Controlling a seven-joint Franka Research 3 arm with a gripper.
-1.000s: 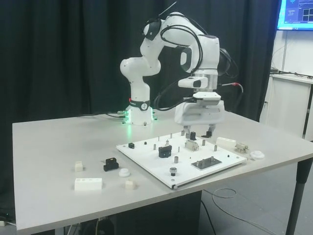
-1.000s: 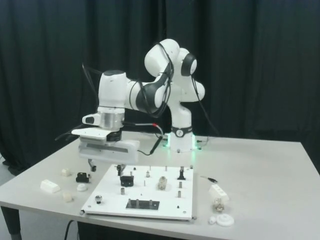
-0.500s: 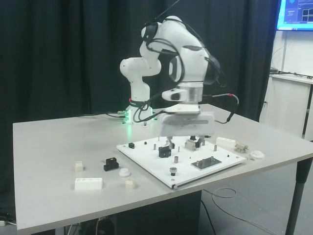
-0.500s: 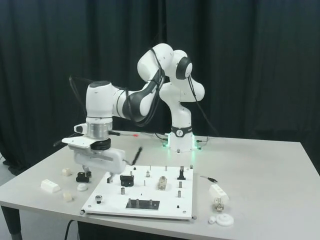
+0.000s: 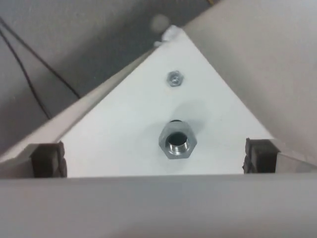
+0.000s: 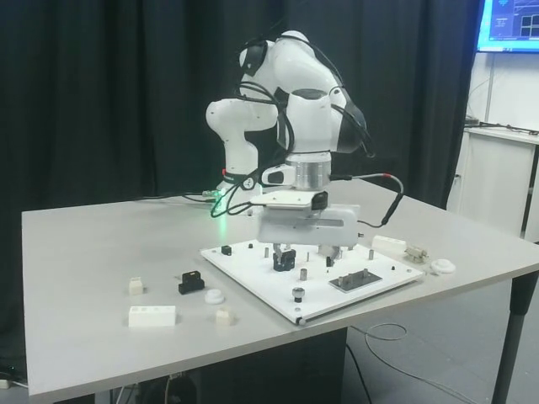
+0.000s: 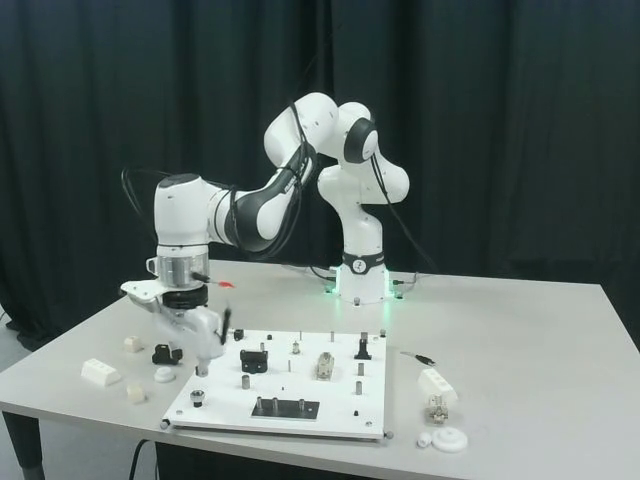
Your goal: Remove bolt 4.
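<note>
- Wrist view: bolt 4 [image 5: 177,142] stands upright on the white board [image 5: 124,129], long axis vertical, hollow hex head facing the camera. A small nut [image 5: 174,78] lies nearer the board's corner. The gripper [image 5: 153,157] hangs above the bolt with its jaws wide apart, holding nothing.
- First room view: the bolt [image 6: 297,294] sits near the board's near corner on the tabletop [image 6: 93,252].
- Second room view: the gripper [image 7: 200,362] hovers above the bolt [image 7: 198,398] at the board's near-left corner.

Your arm [image 7: 250,205] is white with rounded links, black joints and cables, green light at its base [image 7: 361,287].
</note>
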